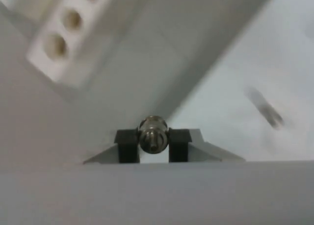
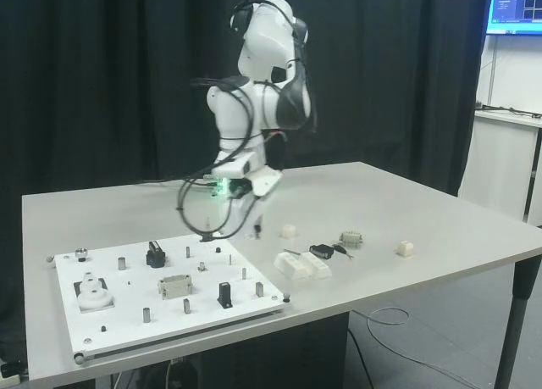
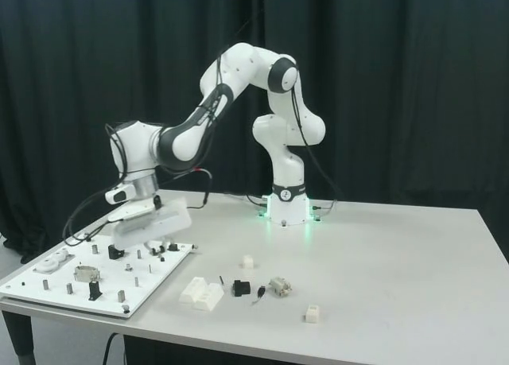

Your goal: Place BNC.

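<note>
You are carrying the BNC connector [image 1: 153, 134], clamped in the gripper [image 1: 153, 145], over the white board's [image 2: 254, 308] far edge; next, lower it carefully.

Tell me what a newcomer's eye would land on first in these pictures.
First comes the white arm, reaching from its base at the back of the grey table down over the white board at the table's corner. In the wrist view, the gripper has its jaws shut on the BNC connector. Loose small parts lie on the table beside the board.
</note>
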You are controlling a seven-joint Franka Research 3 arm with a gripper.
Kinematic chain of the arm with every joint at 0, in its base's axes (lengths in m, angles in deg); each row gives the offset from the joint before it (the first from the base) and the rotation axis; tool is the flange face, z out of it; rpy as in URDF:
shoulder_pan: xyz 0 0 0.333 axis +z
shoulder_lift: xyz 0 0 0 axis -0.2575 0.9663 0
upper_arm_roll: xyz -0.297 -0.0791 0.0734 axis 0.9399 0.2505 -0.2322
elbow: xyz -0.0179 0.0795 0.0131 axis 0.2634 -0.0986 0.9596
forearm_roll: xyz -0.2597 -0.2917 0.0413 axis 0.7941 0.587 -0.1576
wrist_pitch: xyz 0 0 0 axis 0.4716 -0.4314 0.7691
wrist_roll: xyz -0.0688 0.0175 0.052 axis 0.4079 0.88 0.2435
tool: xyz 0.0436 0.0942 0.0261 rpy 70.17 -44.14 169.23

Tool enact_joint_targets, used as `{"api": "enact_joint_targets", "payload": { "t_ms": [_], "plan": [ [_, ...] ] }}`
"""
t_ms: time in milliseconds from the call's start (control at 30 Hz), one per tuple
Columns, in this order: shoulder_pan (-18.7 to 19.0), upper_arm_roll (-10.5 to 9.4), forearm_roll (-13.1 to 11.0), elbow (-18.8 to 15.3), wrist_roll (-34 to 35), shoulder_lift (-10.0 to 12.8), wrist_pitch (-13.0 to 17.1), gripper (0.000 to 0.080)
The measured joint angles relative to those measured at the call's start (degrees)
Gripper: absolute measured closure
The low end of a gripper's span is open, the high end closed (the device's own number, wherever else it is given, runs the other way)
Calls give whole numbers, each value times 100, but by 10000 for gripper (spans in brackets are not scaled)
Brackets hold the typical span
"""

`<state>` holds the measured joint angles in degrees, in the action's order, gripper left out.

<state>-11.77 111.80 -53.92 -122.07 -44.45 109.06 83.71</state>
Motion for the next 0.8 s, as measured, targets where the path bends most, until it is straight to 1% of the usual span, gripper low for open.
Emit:
{"api": "enact_joint_targets", "payload": {
  "t_ms": [200, 400, 600, 800],
  "plan": [
    [430, -7, -30, -28, 698, -66, -111, 678],
    [902, -12, -45, -31, 1500, -71, -83, 678],
    [1304, -12, -16, -53, 2261, -31, 171, 678],
    [1585, -14, 53, -89, 2860, 98, 512, 678]
  ]
}}
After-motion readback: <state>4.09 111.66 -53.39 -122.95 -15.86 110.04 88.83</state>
